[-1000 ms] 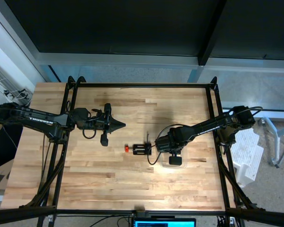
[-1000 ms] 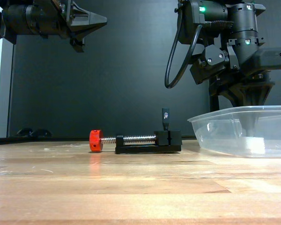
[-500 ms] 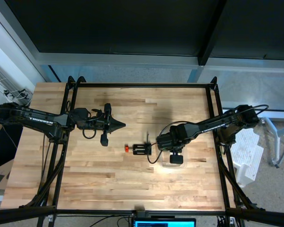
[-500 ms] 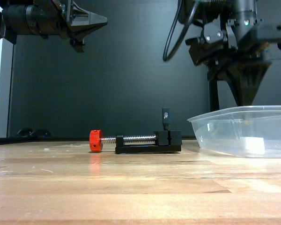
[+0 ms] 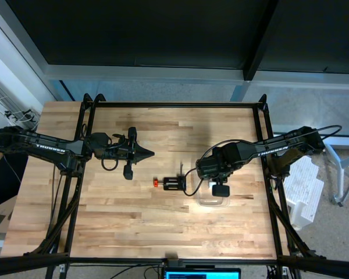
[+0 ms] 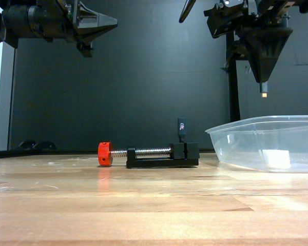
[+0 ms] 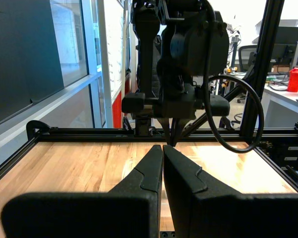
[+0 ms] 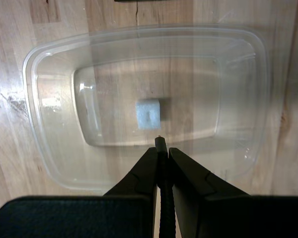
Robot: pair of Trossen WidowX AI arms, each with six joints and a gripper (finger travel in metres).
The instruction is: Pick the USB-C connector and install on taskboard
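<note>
My right gripper (image 6: pixel 263 81) hangs high above the clear tray, shut on the USB-C connector (image 6: pixel 264 92), whose slim dark tip pokes down below the fingertips. In the right wrist view the connector (image 8: pixel 160 145) sits pinched between the closed fingers (image 8: pixel 148 166), straight over the tray. The taskboard (image 6: pixel 161 156), a small black block with a red-orange knob (image 6: pixel 105 154) and an upright pin (image 6: pixel 181 128), lies on the table left of the tray; in the high view the taskboard (image 5: pixel 173 183) is just left of my right gripper (image 5: pixel 212 174). My left gripper (image 5: pixel 150 154) is shut, empty and held high at the left.
A clear plastic tray (image 6: pixel 231 134) stands right of the taskboard and holds a small white squarish piece (image 8: pixel 148 113). In the high view the tray (image 5: pixel 205 203) lies under the right wrist. A black frame rail (image 5: pixel 174 105) edges the wooden table.
My right gripper has risen out of the tray with the connector in it, from near the tray floor to well above the rim. The left arm has not moved.
</note>
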